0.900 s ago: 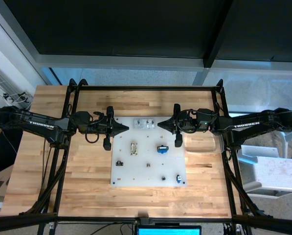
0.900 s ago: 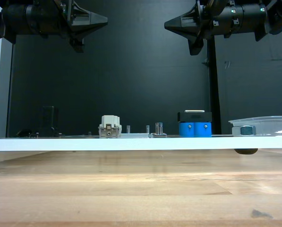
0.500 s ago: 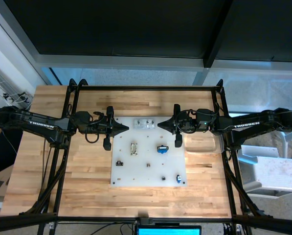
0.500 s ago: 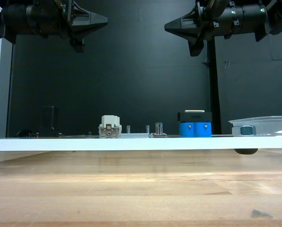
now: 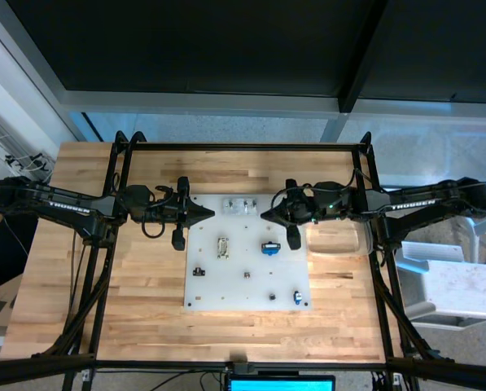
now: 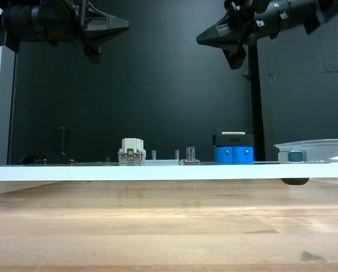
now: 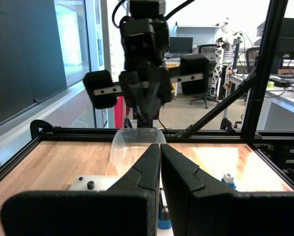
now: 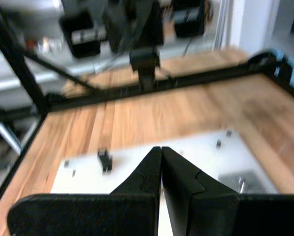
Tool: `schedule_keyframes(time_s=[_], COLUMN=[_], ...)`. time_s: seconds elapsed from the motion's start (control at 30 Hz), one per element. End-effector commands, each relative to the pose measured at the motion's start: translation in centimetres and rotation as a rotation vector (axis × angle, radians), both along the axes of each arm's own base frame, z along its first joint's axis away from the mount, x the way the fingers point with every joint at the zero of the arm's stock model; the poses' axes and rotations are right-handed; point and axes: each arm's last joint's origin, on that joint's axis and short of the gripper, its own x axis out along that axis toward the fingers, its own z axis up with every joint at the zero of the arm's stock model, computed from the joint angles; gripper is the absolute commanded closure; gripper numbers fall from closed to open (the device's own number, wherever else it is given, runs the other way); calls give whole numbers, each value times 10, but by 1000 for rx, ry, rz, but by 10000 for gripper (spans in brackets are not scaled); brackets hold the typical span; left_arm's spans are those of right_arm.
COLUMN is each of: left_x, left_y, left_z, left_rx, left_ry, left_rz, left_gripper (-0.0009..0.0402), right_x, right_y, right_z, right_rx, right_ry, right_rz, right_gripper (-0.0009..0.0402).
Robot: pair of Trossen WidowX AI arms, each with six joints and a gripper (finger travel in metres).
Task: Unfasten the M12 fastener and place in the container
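**M12 nut seated on the board; both arms aloft, approach pending**

1. M12 fastener (image 5: 271,295): a small dark nut on the white task board (image 5: 223,288), near the board's near right corner. The low view sets it in front of the container (image 5: 340,241), but the high view shows no nut in the tray. It is therefore judged to be on its stud and not yet loosened.

2. container: a translucent shallow tray on the tabletop, just beside the far part of the board's right edge.

3. left gripper (image 7: 160,147): high above the board's far left edge and level, fingers pressed together on nothing.

4. right gripper (image 8: 161,148): high above the far right part of the board, nose tipped slightly down. Its fingers are likewise closed and empty, and it is well apart from the nut.

5. blue-and-black knob (image 5: 297,296): just beside the nut, toward the board's right edge.

Step in hand (judged): bringing the right gripper to the nut.

Handling notes:
- Part the fingers before descending.
- Come down plumb over the stud's axis so the fingers straddle the nut evenly.
- Keep the outer finger off the knob.
- Clamp the nut only.
- Turn anticlockwise in short strokes, re-gripping between them.
- Lift only once the nut runs free, or it may cock on the thread or drop short of the tray.
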Motion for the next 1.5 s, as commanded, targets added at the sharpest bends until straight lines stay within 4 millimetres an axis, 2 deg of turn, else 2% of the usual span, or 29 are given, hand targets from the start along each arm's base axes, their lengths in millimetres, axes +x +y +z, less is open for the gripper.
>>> schedule_keyframes(time_s=[0.03, 0.3, 0.9, 1.17, 1.5], left_x=[0, 0, 0, 0, 0], left_y=[0, 0, 0, 0, 0], left_z=[0, 0, 0, 0, 0], left_rx=[0, 0, 0, 0, 0], left_ry=[0, 0, 0, 0, 0], left_rz=[0, 0, 0, 0, 0], left_gripper=[393, 393, 393, 393, 393], right_x=[5, 21, 65, 82, 86], right_y=[6, 27, 95, 125, 163], right_z=[9, 21, 18, 8, -26], right_rx=[24, 76, 55, 101, 119], right_ry=[117, 419, 910, 1028, 1139], right_rz=[-22, -33, -49, -38, -17], right_gripper=[393, 393, 393, 393, 392])
